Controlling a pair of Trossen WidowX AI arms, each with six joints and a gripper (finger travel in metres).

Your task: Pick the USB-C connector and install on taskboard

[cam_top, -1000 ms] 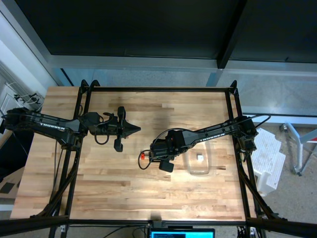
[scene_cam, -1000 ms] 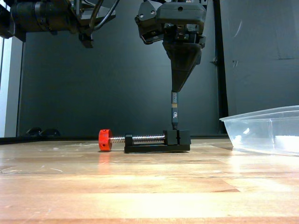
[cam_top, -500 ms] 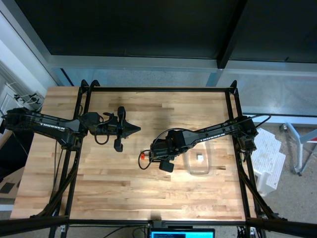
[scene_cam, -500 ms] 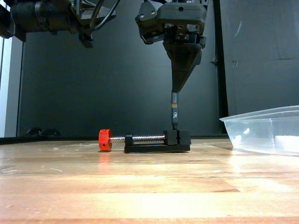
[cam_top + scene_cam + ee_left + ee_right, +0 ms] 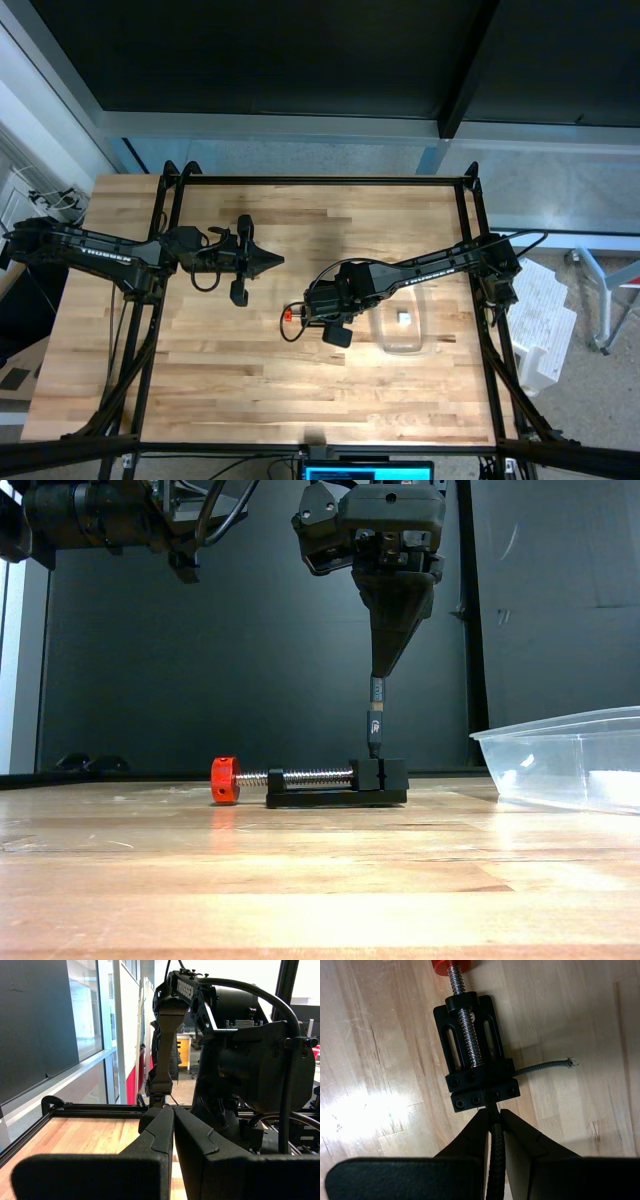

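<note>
Insertion | my right hand clamped on USB-C connector, upright over taskboard mid-counter | tip maybe unseated | next: press straight down | left hand together, parked leftward

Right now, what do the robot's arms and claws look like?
Both arms are black, thin and jointed, with white TROSSEN lettering and looping black cables. The left gripper, out over the left half of the table, and the right gripper, just above the taskboard, each have two black wedge-shaped fingers that taper to a point.
</note>
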